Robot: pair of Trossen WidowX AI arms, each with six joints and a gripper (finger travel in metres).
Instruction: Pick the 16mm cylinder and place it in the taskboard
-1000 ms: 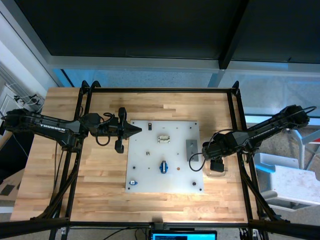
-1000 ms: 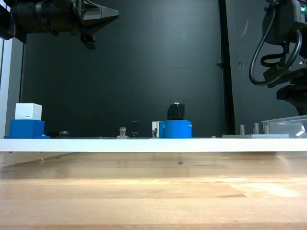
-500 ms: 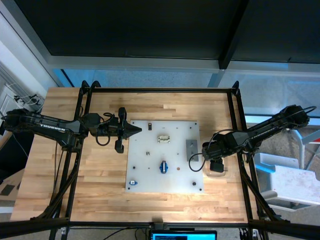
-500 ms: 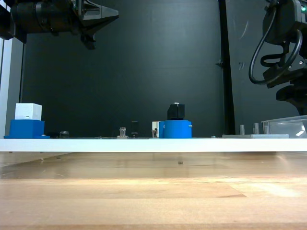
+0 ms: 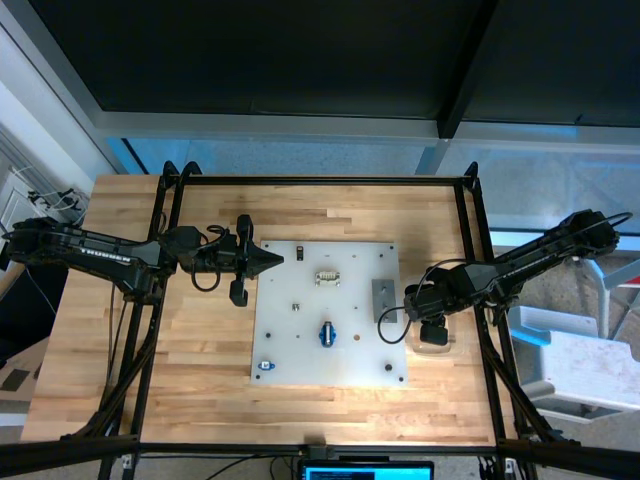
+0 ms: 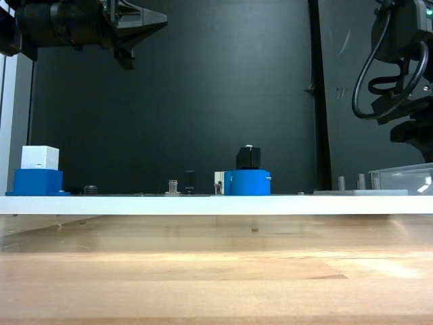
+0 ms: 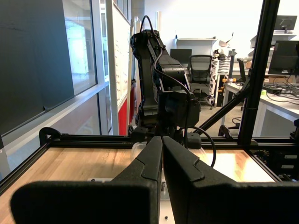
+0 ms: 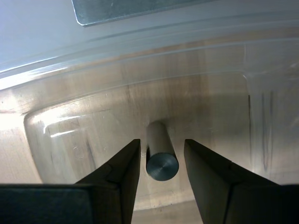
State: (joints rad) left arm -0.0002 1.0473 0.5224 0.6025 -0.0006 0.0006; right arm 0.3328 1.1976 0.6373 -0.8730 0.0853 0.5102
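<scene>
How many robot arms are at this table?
2. The left end effector, shut, hangs above the left edge of the taskboard. The right end effector is down in the clear tray right of the board, open either side of the 16mm cylinder.

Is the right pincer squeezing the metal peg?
No, the peg lies untouched between the right pincer's open fingers in the tray, while the left pincer hangs shut above the board's edge.

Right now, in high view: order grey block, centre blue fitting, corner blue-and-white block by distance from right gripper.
Right gripper open over the clear tray; left gripper shut by the taskboard's left edge.
1. Grey block, right side.
2. Blue fitting, centre.
3. Blue-and-white block, near-left corner.
</scene>
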